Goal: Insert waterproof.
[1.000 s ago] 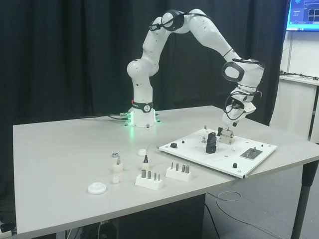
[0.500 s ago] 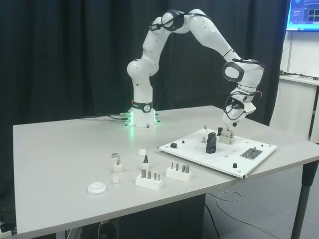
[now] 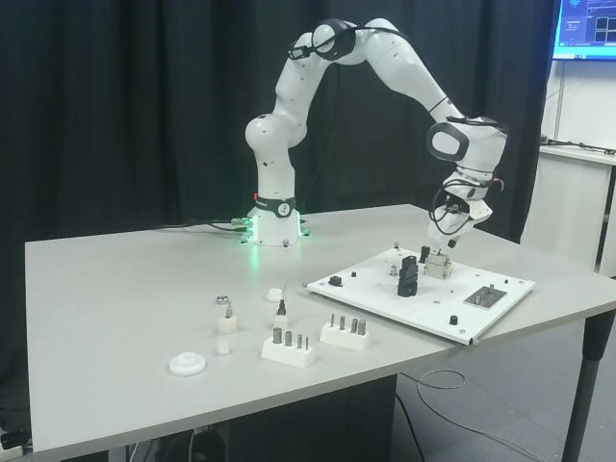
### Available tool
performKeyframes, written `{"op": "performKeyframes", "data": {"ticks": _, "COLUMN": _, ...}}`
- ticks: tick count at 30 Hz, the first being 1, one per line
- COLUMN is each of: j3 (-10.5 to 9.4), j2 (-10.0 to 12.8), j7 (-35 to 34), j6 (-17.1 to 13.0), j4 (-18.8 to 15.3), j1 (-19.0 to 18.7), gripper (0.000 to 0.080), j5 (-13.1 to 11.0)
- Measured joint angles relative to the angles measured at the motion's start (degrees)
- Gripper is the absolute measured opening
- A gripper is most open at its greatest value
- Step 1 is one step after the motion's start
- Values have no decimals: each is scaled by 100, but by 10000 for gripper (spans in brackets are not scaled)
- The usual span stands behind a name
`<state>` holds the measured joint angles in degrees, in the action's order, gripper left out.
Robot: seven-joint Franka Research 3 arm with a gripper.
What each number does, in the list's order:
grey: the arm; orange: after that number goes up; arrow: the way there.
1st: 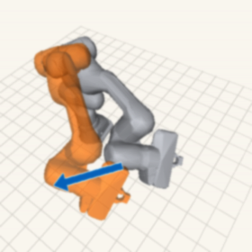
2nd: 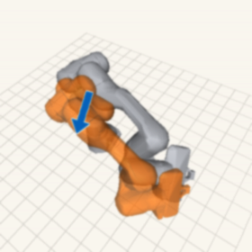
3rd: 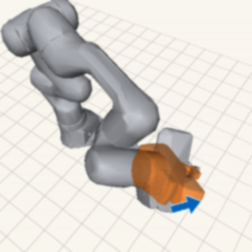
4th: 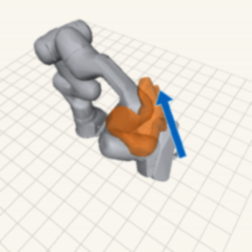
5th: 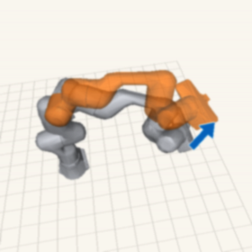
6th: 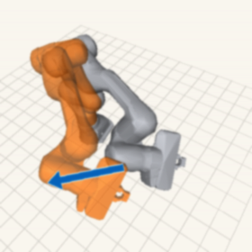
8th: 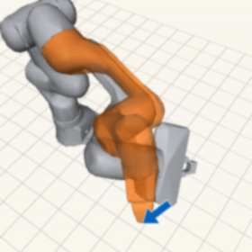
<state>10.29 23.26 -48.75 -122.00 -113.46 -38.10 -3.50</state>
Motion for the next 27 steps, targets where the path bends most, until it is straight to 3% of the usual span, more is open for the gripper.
{"op": "performKeyframes", "data": {"ticks": 14, "j3": -12, "j2": -33, "j7": -11, "j6": 4, "j4": 7, "j1": 6, "gripper": 800, "j5": -18}}
{"op": "performKeyframes", "data": {"ticks": 27, "j3": 68, "j2": -67, "j7": -1, "j6": 120, "j4": 123, "j1": 101, "gripper": 800, "j5": 131}}
